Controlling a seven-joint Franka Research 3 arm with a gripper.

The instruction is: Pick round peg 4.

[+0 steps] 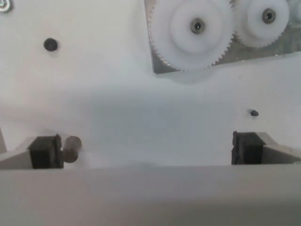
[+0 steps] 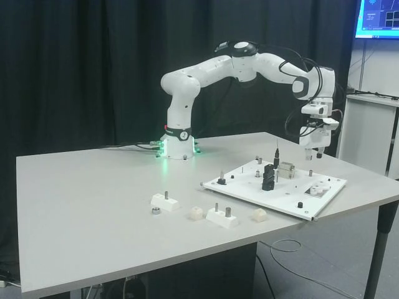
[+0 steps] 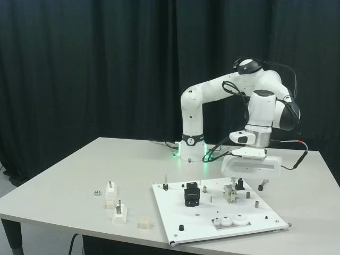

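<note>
On grey table w/ black curtain behind, white board sits; jaws released

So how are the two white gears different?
The big gear is clearly wider than the small gear. In the wrist view the big gear hangs over the edge of the grey plate under it, while the small gear shows no such overhang there. Both are white and toothed, each has a dark hole in the middle, and their teeth meet, so they look meshed together.
</note>
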